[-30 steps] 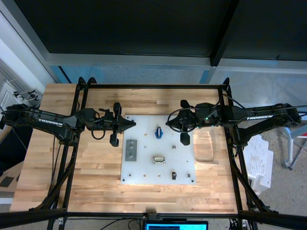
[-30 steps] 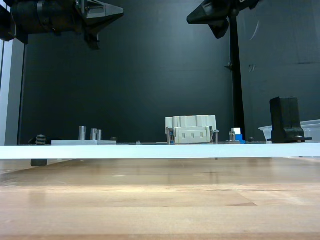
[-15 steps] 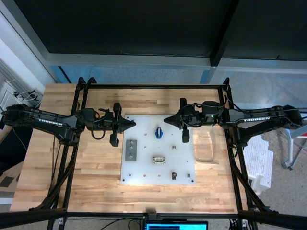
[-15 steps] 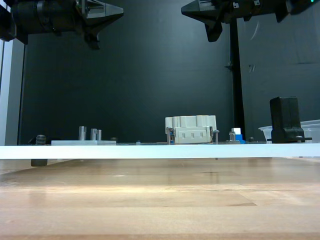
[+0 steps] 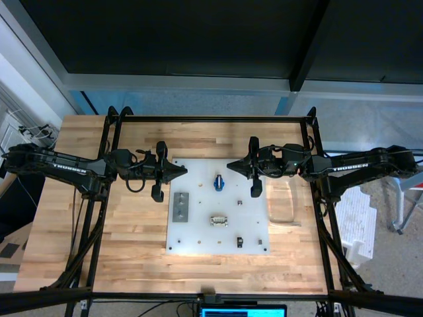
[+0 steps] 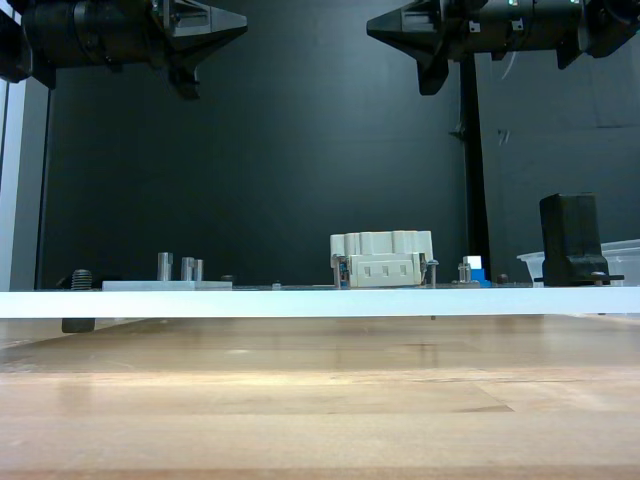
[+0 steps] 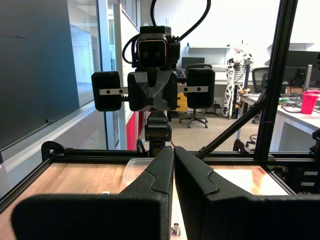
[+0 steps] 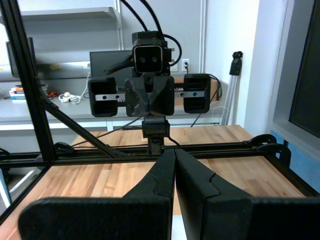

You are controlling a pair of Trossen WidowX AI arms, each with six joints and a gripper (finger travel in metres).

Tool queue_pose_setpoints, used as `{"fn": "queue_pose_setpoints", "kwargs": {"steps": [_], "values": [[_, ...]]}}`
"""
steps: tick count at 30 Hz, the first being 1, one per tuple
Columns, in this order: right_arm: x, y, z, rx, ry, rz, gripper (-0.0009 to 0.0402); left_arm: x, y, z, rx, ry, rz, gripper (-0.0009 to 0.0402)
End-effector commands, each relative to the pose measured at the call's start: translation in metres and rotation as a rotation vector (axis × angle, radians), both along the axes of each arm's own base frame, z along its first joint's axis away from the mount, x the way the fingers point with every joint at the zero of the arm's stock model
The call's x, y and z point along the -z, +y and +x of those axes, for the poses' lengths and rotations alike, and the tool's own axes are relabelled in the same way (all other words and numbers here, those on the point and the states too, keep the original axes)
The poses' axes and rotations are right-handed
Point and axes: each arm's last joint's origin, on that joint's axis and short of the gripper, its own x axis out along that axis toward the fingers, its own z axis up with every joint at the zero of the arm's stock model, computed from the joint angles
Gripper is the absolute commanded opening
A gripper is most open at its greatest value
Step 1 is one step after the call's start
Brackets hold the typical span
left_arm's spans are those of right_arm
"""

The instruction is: Pick the 16mm bar and install on taskboard

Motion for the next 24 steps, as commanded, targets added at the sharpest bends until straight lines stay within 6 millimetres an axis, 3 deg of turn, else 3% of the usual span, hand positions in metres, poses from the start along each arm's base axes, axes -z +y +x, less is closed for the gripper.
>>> {"fn": "queue_pose_setpoints", "kwargs": {"steps": [1, 24], "values": [[0.0006, 0.0002, 0.0002, -0.001, 0.004, -0.001, 0.0000, 0.0000, 0.0001, 0.0001, 0.000, 0.000, 0.000, 0.0000], [0.0039, 0.0004, 0.0003, -0.006, 0.039, -0.002, 0.0000, -0.0001, 0.0000, 0.0001, 0.000, 0.000, 0.000, 0.0000]]}}
